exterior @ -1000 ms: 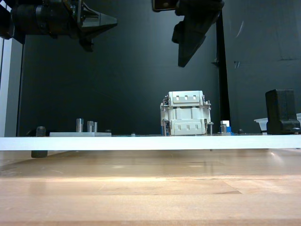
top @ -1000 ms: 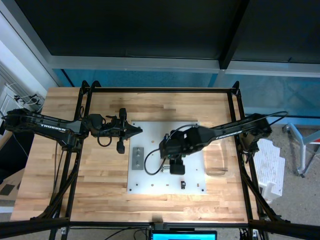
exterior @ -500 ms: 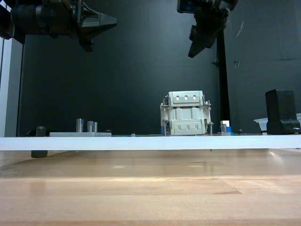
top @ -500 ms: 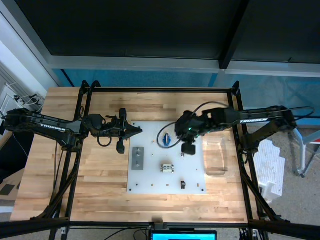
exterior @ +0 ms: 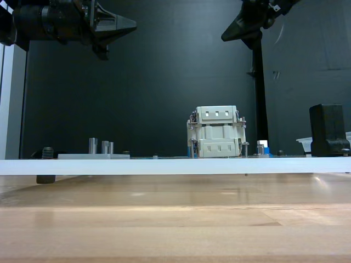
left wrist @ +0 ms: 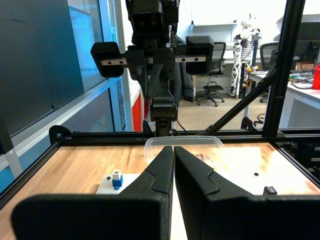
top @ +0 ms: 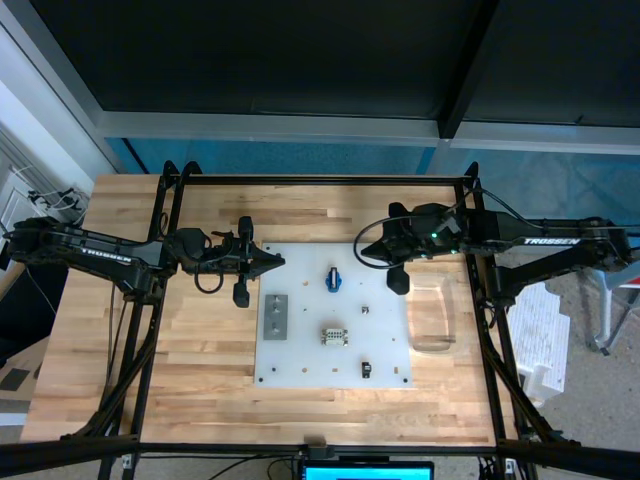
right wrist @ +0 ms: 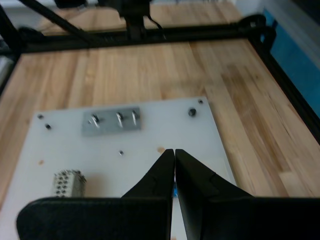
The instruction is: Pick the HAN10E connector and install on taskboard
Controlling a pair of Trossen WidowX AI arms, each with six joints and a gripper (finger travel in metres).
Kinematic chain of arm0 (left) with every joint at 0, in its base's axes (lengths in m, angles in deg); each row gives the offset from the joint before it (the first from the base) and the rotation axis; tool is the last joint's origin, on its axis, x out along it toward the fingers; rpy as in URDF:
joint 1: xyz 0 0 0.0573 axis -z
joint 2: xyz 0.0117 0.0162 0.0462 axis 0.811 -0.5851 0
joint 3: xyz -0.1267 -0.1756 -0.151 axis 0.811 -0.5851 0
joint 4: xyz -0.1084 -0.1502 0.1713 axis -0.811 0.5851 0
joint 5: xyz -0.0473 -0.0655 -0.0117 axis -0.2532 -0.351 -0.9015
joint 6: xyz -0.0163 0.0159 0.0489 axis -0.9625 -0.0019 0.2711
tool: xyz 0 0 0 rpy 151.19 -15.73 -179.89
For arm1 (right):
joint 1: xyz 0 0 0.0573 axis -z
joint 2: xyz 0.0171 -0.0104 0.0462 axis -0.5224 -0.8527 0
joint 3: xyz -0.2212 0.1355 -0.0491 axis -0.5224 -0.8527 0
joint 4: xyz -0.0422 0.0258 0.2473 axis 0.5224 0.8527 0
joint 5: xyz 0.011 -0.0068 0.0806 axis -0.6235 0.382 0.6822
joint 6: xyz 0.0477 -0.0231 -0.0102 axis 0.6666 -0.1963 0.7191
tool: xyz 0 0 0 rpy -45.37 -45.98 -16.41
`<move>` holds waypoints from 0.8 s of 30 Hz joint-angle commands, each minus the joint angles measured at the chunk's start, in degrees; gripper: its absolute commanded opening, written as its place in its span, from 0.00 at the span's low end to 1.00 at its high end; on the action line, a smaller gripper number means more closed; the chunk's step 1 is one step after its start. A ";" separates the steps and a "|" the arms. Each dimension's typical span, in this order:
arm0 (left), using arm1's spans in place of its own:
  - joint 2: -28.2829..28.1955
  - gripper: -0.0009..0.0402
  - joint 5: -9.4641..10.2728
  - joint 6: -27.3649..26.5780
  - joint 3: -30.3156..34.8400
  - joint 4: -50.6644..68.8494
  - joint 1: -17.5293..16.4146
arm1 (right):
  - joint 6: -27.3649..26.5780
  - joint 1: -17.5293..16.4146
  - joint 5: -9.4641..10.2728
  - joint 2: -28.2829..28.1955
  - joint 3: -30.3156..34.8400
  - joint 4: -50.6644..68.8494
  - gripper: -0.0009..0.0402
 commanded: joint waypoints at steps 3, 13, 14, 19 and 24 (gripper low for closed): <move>-0.02 0.02 0.00 0.02 0.02 0.00 -0.02 | 0.79 0.02 -0.15 4.61 -7.19 -11.89 0.02; -0.02 0.02 0.00 0.02 0.02 0.00 0.00 | 1.99 0.76 2.80 8.28 -20.09 -36.00 0.02; -0.02 0.02 0.00 0.02 0.02 0.00 0.00 | 2.49 0.79 2.80 8.28 -21.18 -38.07 0.02; -0.02 0.02 0.02 0.02 0.02 0.00 0.00 | 4.28 1.03 2.91 8.28 -25.22 -44.87 0.02; -0.02 0.02 0.00 0.02 0.02 -0.02 0.00 | 4.57 1.03 4.96 8.26 -26.16 -46.82 0.02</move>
